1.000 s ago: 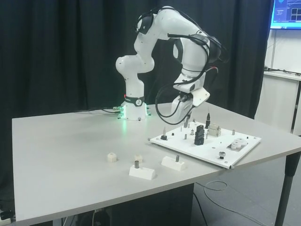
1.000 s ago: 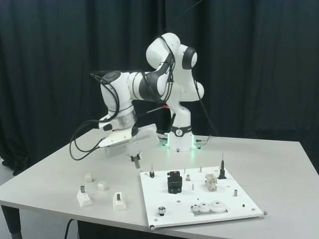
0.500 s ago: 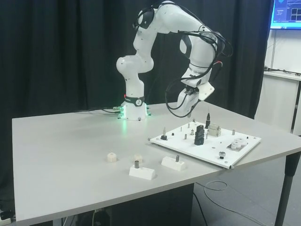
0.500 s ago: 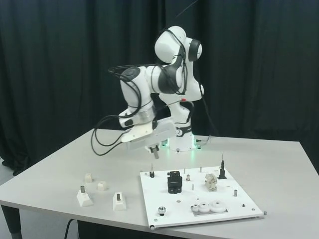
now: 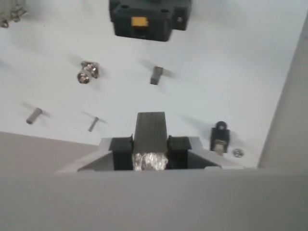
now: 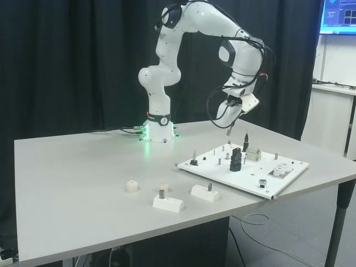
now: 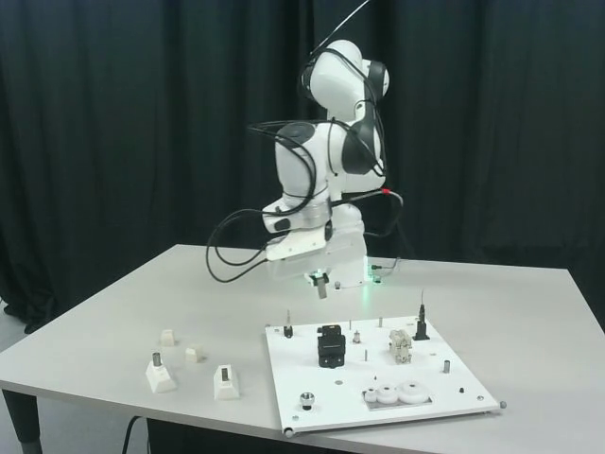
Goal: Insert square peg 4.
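A grey worktop stands in front of black curtains, with a lit screen in the room's upper corner in the first room view. The white arm is bolted at the back of the worktop, where a green light glows at its base.

The gripper hangs in the air, pointing down, above the back edge of a white board that lies flat on the worktop. It touches neither board nor worktop. In the wrist view its fingers are closed on a dark square peg, which sticks out beyond the fingertips, with a crumpled shiny bit between the fingers at the peg's root.

Below the gripper on the board, the wrist view shows a black block with a small square inset, a short square peg standing alone nearer the gripper, a knurled metal fitting, two thin pins and a small black post just beside the fingers.

Well apart from the gripper, off the board toward the front of the worktop, sit two white stands each carrying a dark peg, and two small white blocks.
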